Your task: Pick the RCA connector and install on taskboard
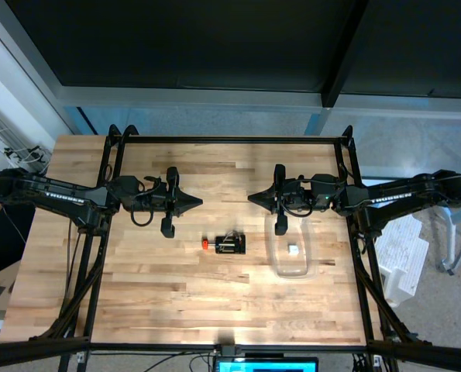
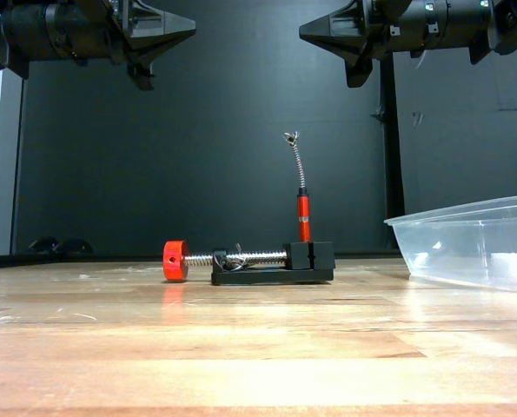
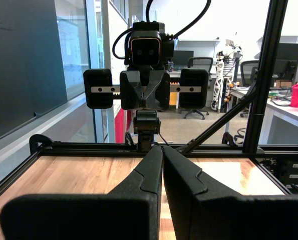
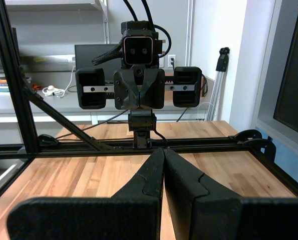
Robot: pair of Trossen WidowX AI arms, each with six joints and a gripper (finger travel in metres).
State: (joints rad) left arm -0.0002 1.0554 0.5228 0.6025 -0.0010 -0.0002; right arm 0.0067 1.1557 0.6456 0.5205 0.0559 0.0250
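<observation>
The taskboard (image 1: 232, 246) is a small black block at the table's middle, with a red knob (image 2: 175, 260) on a silvery screw at its left end. On the block's right end stands the RCA connector (image 2: 303, 217), a red-sleeved plug with a coiled wire tail pointing up. My left gripper (image 1: 197, 203) hovers high, behind and to the left of the board, shut and holding nothing, its fingers (image 3: 151, 165) pressed together. My right gripper (image 1: 252, 199) mirrors it behind and to the right, also shut and holding nothing, with its fingers (image 4: 156, 167) touching.
A clear plastic tray (image 1: 279, 263) lies right of the board with a small white piece (image 1: 292, 249) inside. A black metal frame (image 1: 230, 140) runs around the table. The two arms point their tips at each other with a gap between them.
</observation>
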